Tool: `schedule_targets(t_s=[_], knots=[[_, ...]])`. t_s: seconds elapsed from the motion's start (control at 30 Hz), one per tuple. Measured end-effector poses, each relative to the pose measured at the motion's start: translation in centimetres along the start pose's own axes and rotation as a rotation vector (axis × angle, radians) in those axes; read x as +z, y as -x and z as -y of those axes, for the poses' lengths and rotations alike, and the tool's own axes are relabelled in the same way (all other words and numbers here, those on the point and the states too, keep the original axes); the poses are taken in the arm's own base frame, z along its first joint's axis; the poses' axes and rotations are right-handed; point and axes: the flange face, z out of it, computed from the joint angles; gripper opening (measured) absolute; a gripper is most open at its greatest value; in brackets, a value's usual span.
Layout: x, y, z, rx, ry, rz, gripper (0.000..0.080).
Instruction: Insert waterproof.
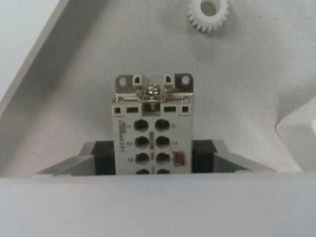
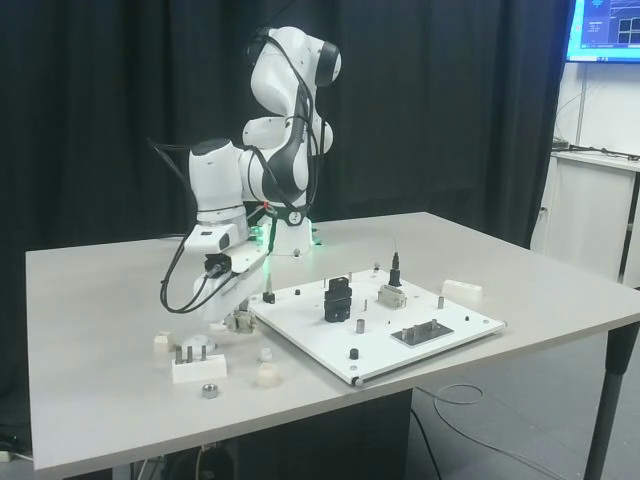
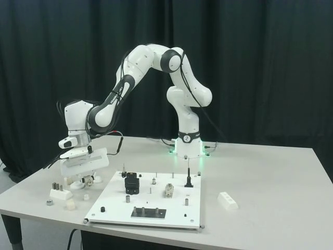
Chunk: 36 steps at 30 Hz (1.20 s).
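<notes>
One waterproof connector (image 1: pixel 152 126), white-bodied with two columns of round sockets and a metal clip at its far end, is held between the two black finger pads (image 1: pixel 103 157), which are clenched against its opposite sides. The gripper (image 1: pixel 152 160) is lowered close over the grey table (image 1: pixel 74 98), and the connector is seen just above or on that surface; contact cannot be told.

One white gear (image 1: pixel 208 12) lies on the table beyond the connector's clip end, well apart from the fingers.

One white assembly board (image 2: pixel 420 345) lies just beside the gripper, its edge passing near the fingers. On it are carried a black block (image 2: pixel 338 299), a small grey fixture (image 2: pixel 389 294) with a black upright pin, a dark flat plate (image 2: pixel 417 334) and several short pegs.

One white holder block (image 2: pixel 198 366) with pegs, one small nut (image 2: pixel 210 390) and one small white cylinder (image 2: pixel 266 374) are placed on the table near the gripper, off the board.

One white rectangular piece (image 3: pixel 227 200) lies on the far side of the board, well apart.
</notes>
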Motion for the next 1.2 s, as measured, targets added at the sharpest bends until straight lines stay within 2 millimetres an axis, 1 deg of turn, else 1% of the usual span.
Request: schedule_targets(t_s=[0.37, 0.63, 0.87, 1.2], knots=[[0.0, 0.0, 0.0, 0.008, 0.000, 0.000, 0.0314], [-0.6, -0.5, 0.6, 0.074, -0.003, -0.004, 0.0314], [-2.5, -1.3, 2.1, 0.164, -0.021, -0.003, 0.0314], [-6.1, -2.6, 5.4, 0.289, -0.038, 0.025, 0.0314]])
